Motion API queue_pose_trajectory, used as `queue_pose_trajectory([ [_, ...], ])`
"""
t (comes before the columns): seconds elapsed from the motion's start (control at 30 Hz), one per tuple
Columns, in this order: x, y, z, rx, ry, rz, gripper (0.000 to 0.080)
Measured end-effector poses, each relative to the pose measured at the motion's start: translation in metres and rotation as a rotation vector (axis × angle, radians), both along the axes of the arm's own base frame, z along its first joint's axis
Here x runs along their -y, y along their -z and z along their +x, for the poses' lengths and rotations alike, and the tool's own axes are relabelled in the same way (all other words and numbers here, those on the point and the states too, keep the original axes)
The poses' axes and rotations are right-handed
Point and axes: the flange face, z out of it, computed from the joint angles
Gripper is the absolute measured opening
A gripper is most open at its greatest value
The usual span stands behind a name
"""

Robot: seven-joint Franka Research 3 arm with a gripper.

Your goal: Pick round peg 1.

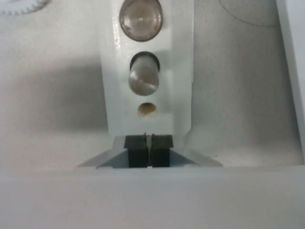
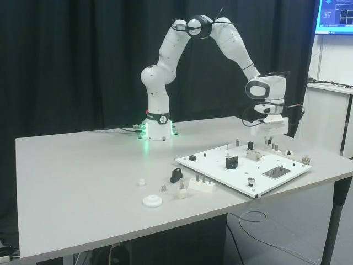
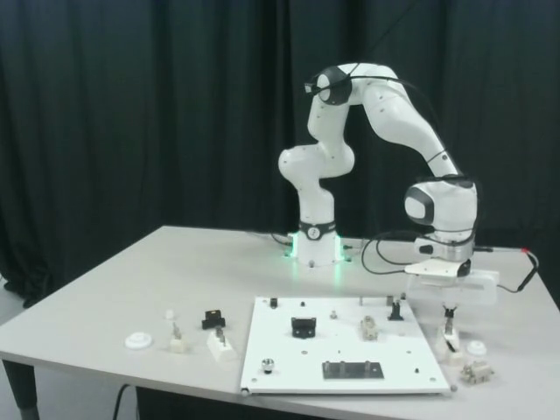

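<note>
round peg 1 [image 1: 143, 80] – grey, upright in holder [image 1: 145, 62] | fingers [image 1: 137, 150] closed

White arm [image 2: 231, 38], grey table [image 2: 77, 171]

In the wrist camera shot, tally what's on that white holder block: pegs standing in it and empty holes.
Pegs seated in the white block: 2, the wide peg and the narrower peg
Empty holes: 1, the small hole nearest the pincer
Total: 3
</note>
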Motion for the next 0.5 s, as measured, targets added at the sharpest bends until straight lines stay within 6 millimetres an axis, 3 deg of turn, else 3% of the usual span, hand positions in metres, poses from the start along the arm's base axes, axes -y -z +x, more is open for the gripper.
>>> queue_pose_trajectory([
  [0.5, -0.009, -0.029, 0.005, -0.015, 0.003, -0.018, 0.0018],
])
